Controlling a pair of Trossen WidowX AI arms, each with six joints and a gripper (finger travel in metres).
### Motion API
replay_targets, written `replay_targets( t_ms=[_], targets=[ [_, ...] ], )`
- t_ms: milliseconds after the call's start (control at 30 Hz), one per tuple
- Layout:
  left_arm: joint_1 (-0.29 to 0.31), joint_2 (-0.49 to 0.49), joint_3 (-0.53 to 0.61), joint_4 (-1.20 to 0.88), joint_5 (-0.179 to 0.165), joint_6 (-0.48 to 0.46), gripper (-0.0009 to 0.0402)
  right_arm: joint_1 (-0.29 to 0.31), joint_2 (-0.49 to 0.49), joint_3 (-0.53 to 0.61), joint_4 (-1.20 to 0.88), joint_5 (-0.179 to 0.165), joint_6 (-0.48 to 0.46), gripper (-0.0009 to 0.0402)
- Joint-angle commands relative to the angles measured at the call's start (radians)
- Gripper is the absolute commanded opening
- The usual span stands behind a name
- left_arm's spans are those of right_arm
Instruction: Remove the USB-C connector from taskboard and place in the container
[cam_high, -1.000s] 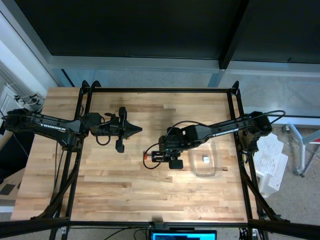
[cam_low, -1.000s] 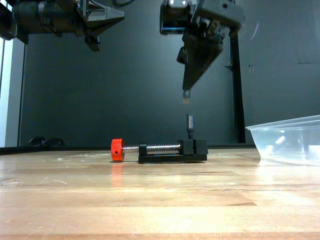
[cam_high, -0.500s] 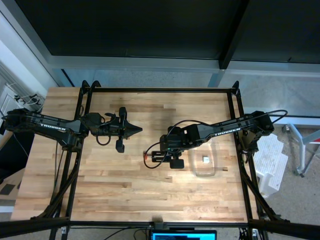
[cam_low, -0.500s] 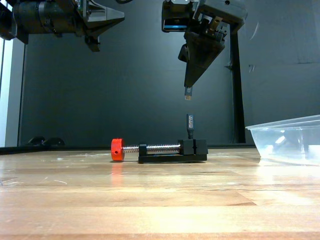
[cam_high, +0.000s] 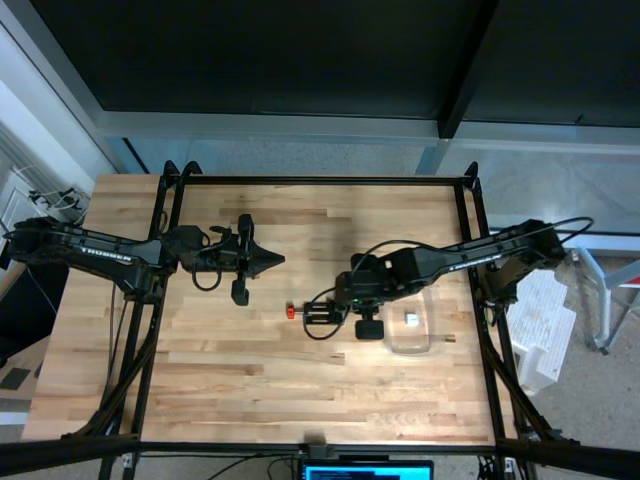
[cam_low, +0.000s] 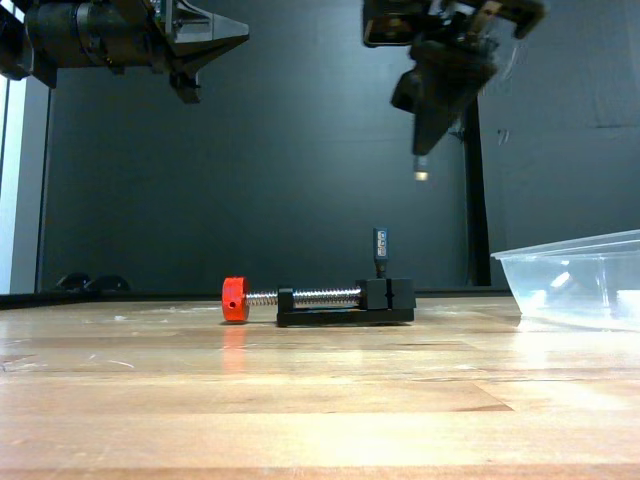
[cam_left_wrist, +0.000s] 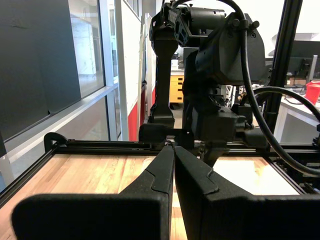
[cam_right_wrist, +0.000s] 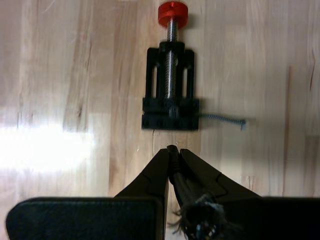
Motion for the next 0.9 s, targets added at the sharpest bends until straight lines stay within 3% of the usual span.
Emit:
replay_targets(
  t_ms=[33, 633, 900],
  targets=[
    [0.0, 0.0, 0.0, 0.0, 0.0, 0.0, 0.0, 0.014, -0.053, -0.055, 0.002, 0.002, 0.026, 0.0],
    [0.0, 0.0, 0.0, 0.0, 0.0, 0.0, 0.0, 0.065, -0.322, -0.357, 0.0, -0.002, 0.179, 0.0],
    [0.0, 0.0, 0.0, 0.0, 0.0, 0.0, 0.0, 0.066, -0.399, -0.45, 0.0, -0.002, 0.185, 0.0]
  ],
)
